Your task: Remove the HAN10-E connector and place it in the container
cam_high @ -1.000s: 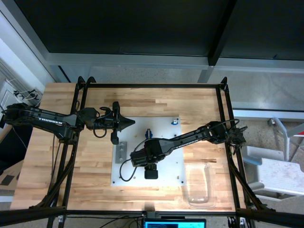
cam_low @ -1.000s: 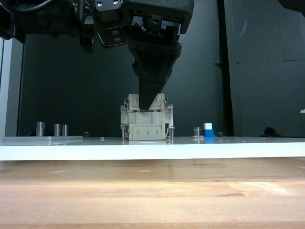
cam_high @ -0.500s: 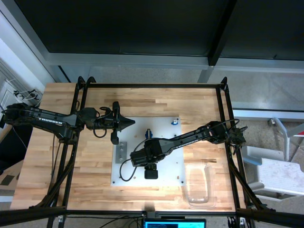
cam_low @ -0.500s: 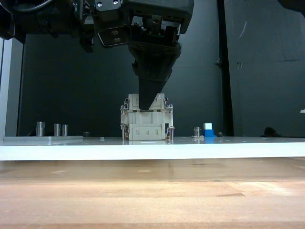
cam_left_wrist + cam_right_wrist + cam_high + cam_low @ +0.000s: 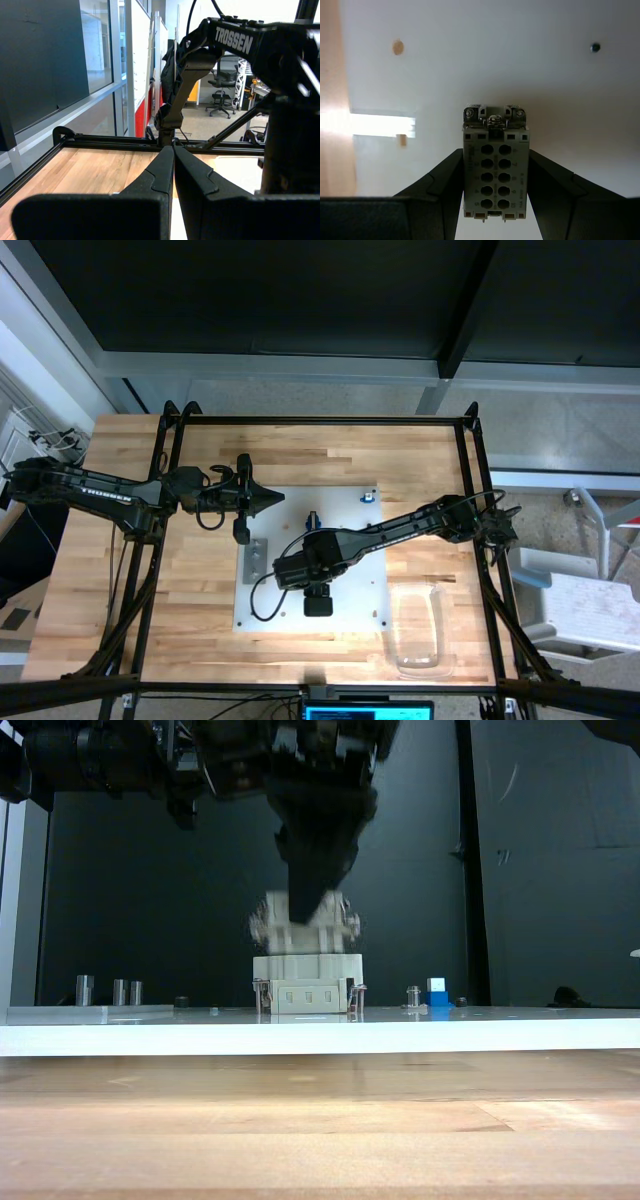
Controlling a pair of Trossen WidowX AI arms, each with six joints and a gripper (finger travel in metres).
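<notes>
Lifting stiff, light-seeming connector (image 5: 495, 170) off its base (image 5: 306, 985), pinching its sides with right gripper (image 5: 314, 902), leaving closed left gripper (image 5: 173, 150) parked at board's (image 5: 360, 540) far edge.

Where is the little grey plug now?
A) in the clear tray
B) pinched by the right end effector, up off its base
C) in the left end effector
B: the right end effector clamps the HAN10-E connector above its base; the left end effector sits shut at the far edge of the white board.
</notes>
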